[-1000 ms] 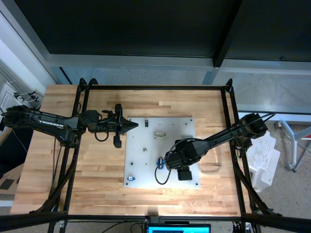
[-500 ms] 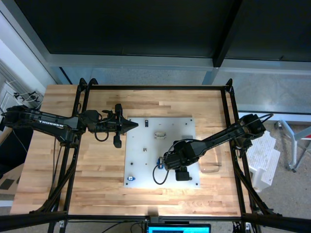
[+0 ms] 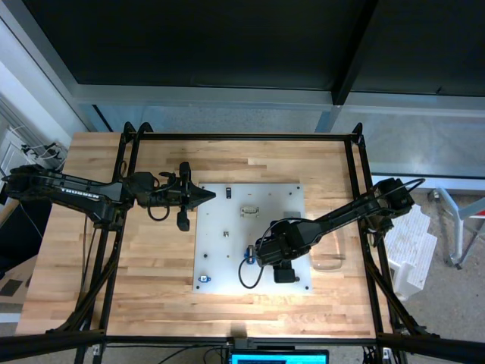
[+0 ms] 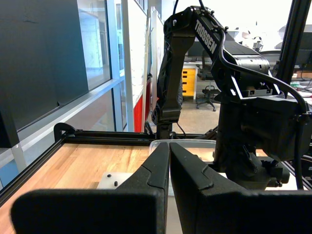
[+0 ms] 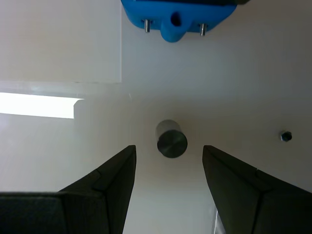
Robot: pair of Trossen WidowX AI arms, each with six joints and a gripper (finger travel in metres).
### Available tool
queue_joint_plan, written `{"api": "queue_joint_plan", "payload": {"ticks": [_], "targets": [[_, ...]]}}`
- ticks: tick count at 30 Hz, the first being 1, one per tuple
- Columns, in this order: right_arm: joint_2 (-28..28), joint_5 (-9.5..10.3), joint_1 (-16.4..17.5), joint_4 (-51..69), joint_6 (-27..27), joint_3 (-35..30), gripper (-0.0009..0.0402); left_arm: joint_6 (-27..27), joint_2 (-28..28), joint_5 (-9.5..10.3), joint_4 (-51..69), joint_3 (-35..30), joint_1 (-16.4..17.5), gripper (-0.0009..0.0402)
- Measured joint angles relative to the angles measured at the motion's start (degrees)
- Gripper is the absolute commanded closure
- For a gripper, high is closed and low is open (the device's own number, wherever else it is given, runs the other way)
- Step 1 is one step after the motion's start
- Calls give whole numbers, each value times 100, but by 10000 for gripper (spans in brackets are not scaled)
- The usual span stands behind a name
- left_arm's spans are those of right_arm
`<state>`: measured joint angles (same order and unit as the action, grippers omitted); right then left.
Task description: Remove the 16mm cylinder and place in the container
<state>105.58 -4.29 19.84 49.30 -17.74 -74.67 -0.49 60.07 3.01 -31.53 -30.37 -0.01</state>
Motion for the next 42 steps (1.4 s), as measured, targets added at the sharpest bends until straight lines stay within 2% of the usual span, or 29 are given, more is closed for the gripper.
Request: {"api": "queue_joint_plan", "payload": {"ticks": [10, 25, 37, 42], "targets": [[0, 0, -11, -136, -9, 68, 257, -2, 0, 0, 0, 0, 0, 393], [-2, 48, -111, -140, -70, 68, 397, -2, 0, 2, 0, 2, 0, 393], [-2, 52, -234, -201, -151, 68, 394, 0, 0, 2, 0, 0, 0, 393], [-2, 111, -273, -181, -151, 68, 393, -2, 0, 2, 0, 0, 0, 393]]}}
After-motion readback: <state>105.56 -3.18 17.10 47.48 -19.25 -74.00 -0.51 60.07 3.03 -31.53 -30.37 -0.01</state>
